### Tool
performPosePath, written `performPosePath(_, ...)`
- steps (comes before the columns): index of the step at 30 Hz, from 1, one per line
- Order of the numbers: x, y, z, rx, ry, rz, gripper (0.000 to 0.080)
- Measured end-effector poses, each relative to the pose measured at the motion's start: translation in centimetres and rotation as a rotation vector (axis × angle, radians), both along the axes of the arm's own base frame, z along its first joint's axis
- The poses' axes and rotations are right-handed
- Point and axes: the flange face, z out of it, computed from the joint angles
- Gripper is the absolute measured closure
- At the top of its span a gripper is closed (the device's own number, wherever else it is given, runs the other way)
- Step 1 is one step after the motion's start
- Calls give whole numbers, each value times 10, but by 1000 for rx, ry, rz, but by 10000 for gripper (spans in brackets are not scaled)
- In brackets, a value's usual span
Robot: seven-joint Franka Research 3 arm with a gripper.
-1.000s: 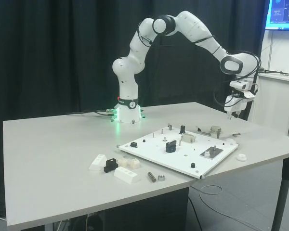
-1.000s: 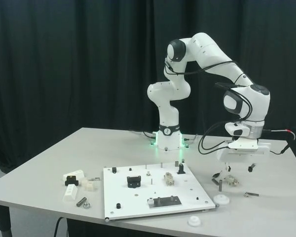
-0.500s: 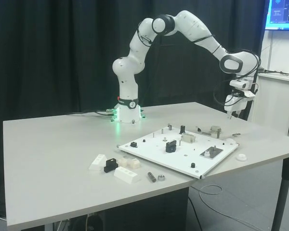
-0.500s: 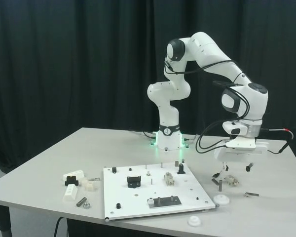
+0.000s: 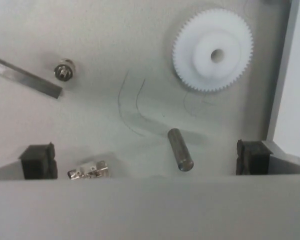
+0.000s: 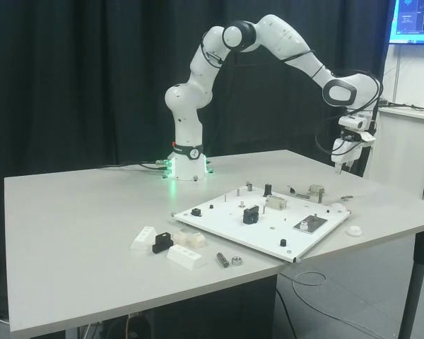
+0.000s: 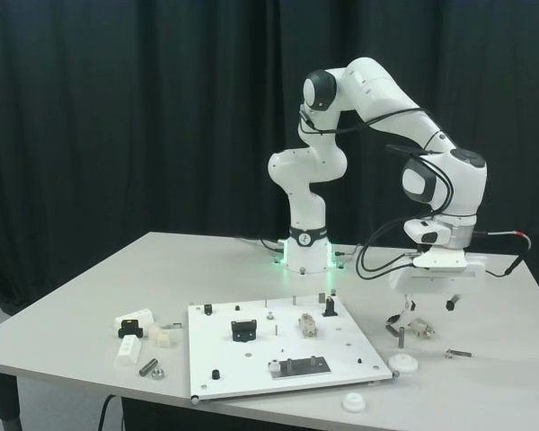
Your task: Remove square peg 4.
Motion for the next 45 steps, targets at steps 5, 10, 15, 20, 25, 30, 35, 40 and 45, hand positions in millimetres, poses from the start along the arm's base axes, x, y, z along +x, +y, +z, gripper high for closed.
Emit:
performPosePath(5,0,0,1,1,-2,3,3)
performPosePath(10,0,0,2,1,0,16,3)
performPosePath(15,0,-1,4,0,11,67,3)
performPosePath(20,0,-1,7,1,9,72,3)
performPosePath(25,-2,1,7,0,11,76,3)
performPosePath(30,-5,1,6,-13,30,99,3)
performPosePath(35,-10,-3,4,-45,74,107,3)
performPosePath(40,-18,-13,2,-91,131,99,3)
performPosePath(45,-27,-24,-2,-124,174,94,3)
